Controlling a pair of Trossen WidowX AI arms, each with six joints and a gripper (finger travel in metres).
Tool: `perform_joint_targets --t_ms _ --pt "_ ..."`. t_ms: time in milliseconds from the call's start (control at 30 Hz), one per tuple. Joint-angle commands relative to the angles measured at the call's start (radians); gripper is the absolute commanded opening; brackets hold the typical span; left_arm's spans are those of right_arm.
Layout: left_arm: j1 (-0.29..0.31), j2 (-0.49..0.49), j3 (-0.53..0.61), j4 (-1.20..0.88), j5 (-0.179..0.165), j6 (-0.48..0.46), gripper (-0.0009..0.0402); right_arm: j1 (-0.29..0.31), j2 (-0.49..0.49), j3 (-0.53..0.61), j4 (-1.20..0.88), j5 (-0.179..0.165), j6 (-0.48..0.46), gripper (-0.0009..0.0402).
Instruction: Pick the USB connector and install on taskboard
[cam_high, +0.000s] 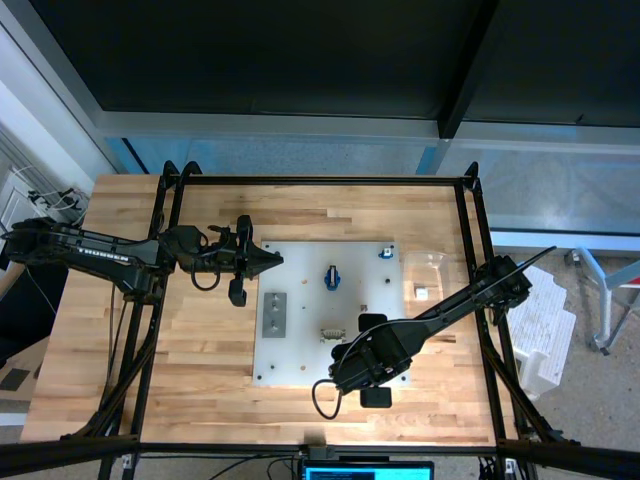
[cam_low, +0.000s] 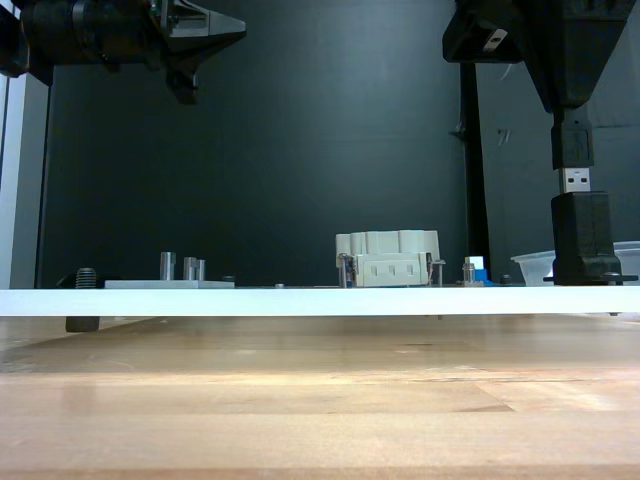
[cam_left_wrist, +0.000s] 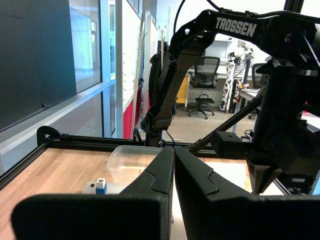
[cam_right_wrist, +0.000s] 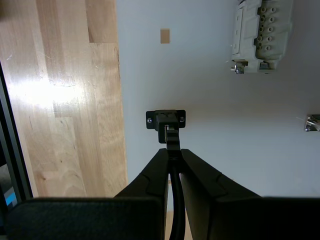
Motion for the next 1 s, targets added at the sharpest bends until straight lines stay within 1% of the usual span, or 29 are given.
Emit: perform_joint_targets --t_ms 33,233,733,1000 --pt "0.0 0.0 0.0 0.0 0.0 0.0 0.0 0.0 0.0 0.0 0.0 -0.003 -0.002 0.0" --pt "0.0 0.0 0.0 0.0 0.0 0.0 0.0 0.0 0.0 0.0 0.002 -0.009 -0.01 0.0" --pt "0.0 0.0 0.0 0.0 0.0 0.0 0.0 0.0 0.0 -0.005 0.007 -0.006 -0.024 0.0" --pt "0.0 0.0 0.0 0.0 0.0 0.0 0.0 0.0 0.0 -0.027 0.029 -0.005 -0.032 0.0"
